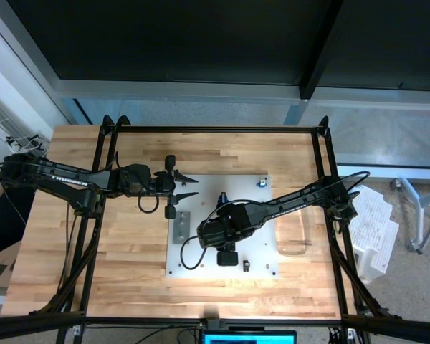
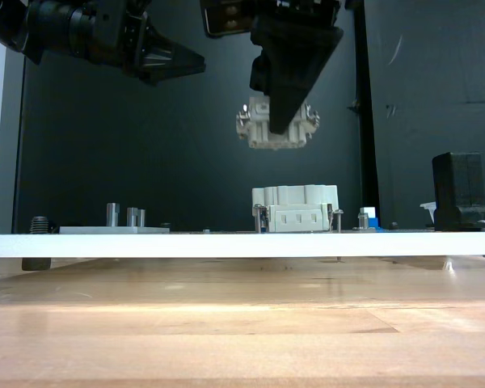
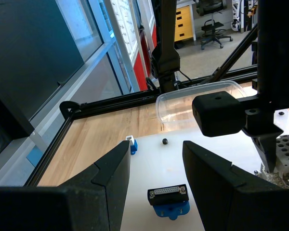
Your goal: Pick the HAN10E connector and install on the hub
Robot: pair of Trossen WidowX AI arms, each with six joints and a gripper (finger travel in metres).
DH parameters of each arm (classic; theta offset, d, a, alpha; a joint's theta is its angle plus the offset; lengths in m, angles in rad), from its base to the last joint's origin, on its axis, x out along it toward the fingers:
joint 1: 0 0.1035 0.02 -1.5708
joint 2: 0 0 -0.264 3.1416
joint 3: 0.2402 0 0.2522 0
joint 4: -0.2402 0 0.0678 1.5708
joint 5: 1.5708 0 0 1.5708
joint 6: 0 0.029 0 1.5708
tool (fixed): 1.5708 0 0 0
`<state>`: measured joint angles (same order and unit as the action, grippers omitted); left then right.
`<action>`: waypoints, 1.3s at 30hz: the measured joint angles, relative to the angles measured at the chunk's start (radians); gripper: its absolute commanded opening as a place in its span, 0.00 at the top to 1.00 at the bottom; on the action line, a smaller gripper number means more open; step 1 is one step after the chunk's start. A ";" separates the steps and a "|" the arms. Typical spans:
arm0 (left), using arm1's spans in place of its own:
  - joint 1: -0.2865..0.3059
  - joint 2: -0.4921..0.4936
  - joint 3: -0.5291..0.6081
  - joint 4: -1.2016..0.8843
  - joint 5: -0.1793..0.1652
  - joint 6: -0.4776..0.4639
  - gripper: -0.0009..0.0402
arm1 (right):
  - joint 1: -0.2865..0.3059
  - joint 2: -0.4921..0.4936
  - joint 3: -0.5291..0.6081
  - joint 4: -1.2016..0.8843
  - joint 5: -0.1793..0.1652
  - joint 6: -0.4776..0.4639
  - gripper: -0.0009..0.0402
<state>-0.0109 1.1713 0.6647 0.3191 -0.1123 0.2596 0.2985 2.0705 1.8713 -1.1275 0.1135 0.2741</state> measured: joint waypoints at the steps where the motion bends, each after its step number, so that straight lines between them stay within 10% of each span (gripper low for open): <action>1: 0.000 0.000 0.000 0.000 0.000 0.000 0.61 | 0.000 0.000 -0.003 0.005 0.000 0.000 0.69; 39: 0.000 0.000 0.000 0.000 0.000 0.000 0.62 | 0.026 -0.033 -0.184 0.153 0.000 -0.023 0.70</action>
<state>-0.0109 1.1713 0.6651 0.3191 -0.1123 0.2600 0.3244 2.0377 1.6871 -0.9741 0.1131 0.2516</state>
